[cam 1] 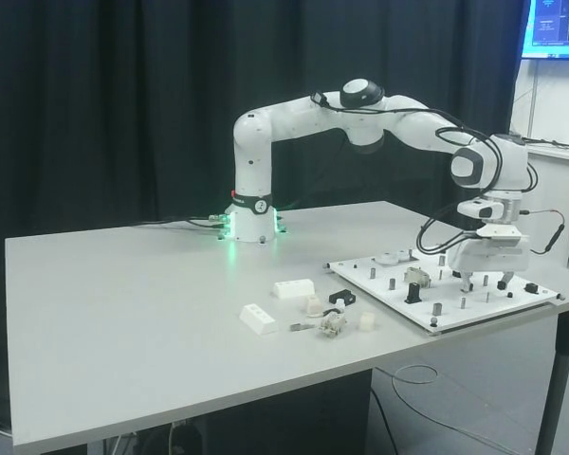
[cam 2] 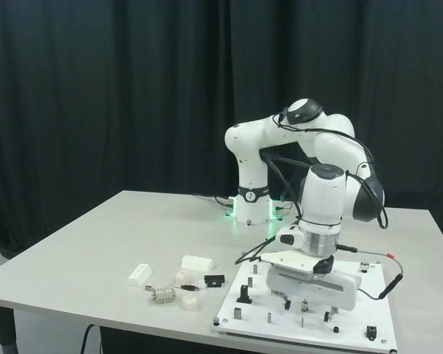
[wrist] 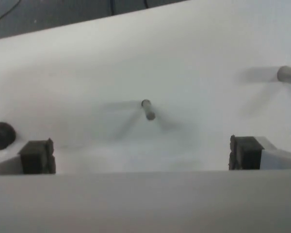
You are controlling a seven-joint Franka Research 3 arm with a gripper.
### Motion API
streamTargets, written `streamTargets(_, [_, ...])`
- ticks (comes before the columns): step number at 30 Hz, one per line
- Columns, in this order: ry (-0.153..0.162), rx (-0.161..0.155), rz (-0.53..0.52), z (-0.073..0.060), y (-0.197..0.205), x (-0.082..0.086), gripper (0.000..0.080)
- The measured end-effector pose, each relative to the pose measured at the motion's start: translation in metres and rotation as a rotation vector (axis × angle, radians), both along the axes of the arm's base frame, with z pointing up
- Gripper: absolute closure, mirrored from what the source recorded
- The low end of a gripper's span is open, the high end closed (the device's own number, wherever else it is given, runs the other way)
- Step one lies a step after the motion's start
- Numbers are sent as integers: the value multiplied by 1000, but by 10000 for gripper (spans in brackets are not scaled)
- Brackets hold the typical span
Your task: Remove round peg 1.
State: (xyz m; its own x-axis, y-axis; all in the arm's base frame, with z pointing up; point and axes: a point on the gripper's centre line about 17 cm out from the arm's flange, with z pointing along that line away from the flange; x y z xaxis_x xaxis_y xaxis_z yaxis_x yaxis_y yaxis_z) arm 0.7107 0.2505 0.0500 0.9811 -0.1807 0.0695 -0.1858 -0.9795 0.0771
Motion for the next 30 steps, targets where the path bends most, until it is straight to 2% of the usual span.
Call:
streamTargets(18, [-7,19,-5,-3,-9,15,3])
streamTargets(30, [-1,33,-7,-8,-11,18,3])
